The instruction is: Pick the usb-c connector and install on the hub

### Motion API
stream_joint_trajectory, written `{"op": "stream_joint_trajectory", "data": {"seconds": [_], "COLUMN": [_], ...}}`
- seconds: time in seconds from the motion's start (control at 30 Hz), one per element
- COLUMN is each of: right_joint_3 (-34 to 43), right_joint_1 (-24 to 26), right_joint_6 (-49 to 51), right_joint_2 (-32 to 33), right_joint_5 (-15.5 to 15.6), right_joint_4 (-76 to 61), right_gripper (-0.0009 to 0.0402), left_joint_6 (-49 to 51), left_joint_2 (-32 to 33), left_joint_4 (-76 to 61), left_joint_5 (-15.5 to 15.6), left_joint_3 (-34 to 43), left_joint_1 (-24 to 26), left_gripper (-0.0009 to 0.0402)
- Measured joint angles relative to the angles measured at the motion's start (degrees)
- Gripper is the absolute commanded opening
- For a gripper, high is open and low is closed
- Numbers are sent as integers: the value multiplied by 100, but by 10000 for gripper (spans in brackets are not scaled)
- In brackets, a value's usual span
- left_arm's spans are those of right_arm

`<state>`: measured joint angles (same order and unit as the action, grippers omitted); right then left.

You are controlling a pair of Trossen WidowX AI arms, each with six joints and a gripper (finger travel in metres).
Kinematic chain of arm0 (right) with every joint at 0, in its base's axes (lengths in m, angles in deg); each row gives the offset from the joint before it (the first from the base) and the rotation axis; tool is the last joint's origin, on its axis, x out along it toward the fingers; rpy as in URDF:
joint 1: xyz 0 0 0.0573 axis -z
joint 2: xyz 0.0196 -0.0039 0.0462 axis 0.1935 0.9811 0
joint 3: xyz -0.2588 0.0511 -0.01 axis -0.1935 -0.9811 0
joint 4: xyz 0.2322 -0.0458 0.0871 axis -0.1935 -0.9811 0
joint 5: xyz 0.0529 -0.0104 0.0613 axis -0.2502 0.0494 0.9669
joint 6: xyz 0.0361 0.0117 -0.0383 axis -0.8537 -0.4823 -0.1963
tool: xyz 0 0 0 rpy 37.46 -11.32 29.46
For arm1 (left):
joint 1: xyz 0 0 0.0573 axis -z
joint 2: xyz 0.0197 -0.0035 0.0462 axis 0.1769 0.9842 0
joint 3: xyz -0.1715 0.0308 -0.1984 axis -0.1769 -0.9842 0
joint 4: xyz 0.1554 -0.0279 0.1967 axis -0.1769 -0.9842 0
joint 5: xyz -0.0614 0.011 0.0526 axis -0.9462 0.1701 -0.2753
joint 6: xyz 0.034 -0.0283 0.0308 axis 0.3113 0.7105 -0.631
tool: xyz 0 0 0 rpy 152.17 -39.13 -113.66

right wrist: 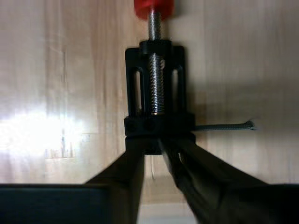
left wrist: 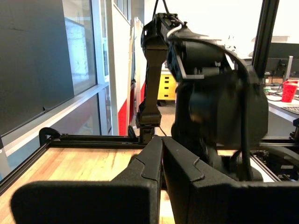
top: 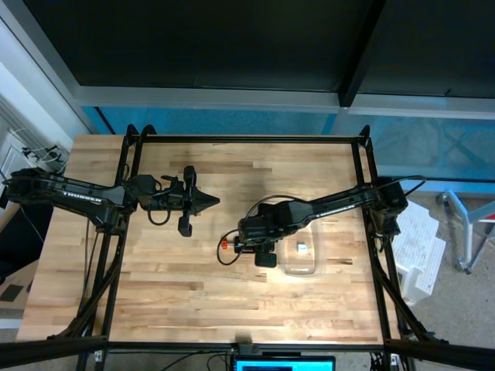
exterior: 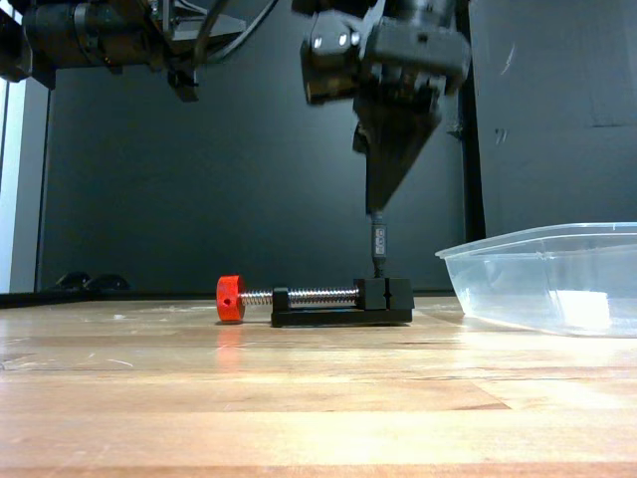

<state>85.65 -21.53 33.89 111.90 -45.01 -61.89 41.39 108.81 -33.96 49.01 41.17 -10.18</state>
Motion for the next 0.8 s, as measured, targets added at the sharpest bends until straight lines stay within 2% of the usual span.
{"op": "stream_joint_trajectory", "data": {"seconds": [0.17, 0.3, 0.53, 0.8], "right_joint_3": [2, 4, -146, -815], "right_joint_1": [-2, -11, -15, -24], "right_joint_6": [-28, -87, -90, -105], "right_joint_2": [-166, -437, -901, -1434], "right_joint_5": [-4, -50, -107, -160], "right_joint_4": [-22, -87, -162, 66], "right_gripper": [223, 250, 255, 253], "left_joint_6": [0, 2, 0, 0], "left_joint_2": [0, 2, 0, 0], "left_joint_4": [0, -2, 0, 0], "left_joint_5": [0, 0, 0, 0], "left_joint_3": [0, -2, 0, -2], "left_joint_1": [0, 0, 0, 0], "left_gripper": [0, 0, 0, 0]}}
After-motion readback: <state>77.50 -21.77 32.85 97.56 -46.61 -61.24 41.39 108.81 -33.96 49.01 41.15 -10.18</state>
